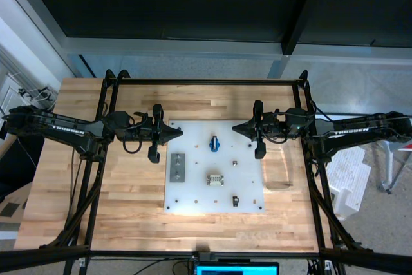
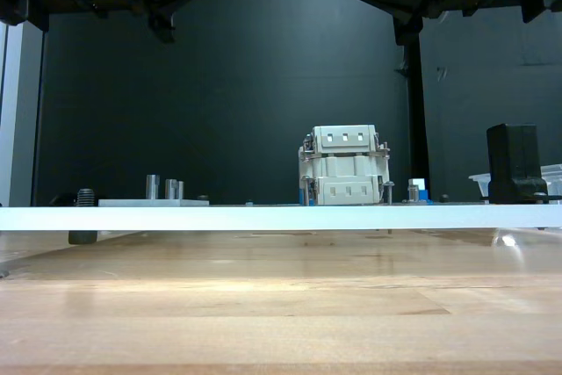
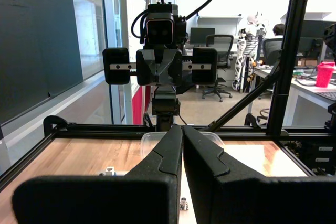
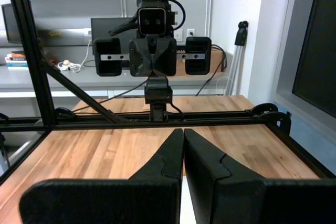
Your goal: Pick the HAN10E connector and install on the hub
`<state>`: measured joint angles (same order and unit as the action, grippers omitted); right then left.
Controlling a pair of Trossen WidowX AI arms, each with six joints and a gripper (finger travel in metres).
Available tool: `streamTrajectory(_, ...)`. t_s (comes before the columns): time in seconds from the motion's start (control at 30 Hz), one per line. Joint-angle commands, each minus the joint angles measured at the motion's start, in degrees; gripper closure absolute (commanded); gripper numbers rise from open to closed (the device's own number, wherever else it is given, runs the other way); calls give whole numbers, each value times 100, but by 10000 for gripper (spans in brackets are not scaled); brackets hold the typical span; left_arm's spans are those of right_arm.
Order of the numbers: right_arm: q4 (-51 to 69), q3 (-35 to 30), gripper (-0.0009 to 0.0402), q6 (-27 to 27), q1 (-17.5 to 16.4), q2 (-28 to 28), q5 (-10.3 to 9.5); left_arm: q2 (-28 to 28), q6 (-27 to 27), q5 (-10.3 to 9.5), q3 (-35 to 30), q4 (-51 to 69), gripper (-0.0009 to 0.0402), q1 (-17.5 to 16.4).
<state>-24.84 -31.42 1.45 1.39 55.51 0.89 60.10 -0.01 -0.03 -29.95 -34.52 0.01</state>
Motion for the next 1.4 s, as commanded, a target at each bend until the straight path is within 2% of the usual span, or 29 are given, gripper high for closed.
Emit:
streamTrajectory(0.03,9,0,393,125,-2,9,-2,2,2,0,0,-2,393,0)
streamTrajectory(1.4,157,0,393,109,-4,9,0,0,2,0,0,-2,393,0)
